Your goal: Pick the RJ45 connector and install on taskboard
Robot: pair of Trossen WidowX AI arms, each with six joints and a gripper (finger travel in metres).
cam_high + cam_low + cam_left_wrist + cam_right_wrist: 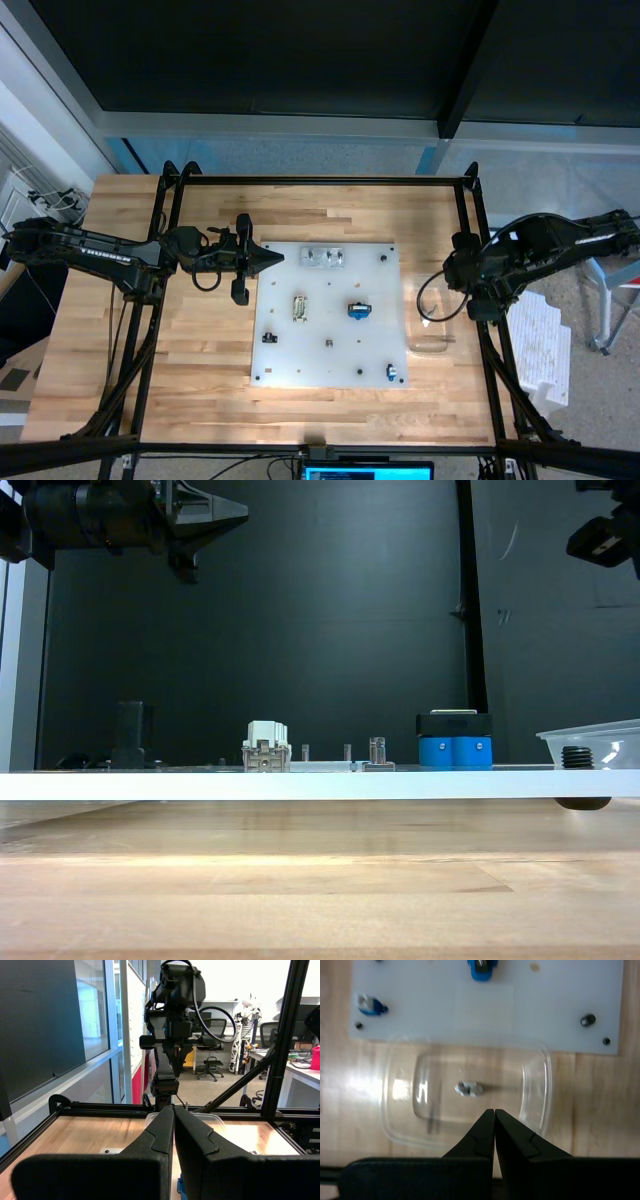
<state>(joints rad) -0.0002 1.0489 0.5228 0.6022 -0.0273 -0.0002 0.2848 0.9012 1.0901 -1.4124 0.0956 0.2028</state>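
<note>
In the clear tray (pixel 536 1085), the RJ45 connector (pixel 469 1089) sits under the right gripper (pixel 494 1112), which is pinched shut. I'd open it first, then drop straight down. The left gripper (pixel 272 259), shut too, hovers over the taskboard (pixel 330 325) edge.

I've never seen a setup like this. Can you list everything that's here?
table: one, light wood, under everything
taskboard: one, white, mid-table
blue fittings: two, on the taskboard
beige fitting: one, on the taskboard
silver fittings: seemingly two, near the taskboard's far edge
tray: one, clear, right of the taskboard
RJ45 connector: one, whitish, lying in the tray
left gripper: black, shut, raised over the taskboard's left edge
right gripper: black, shut, above the tray
</note>
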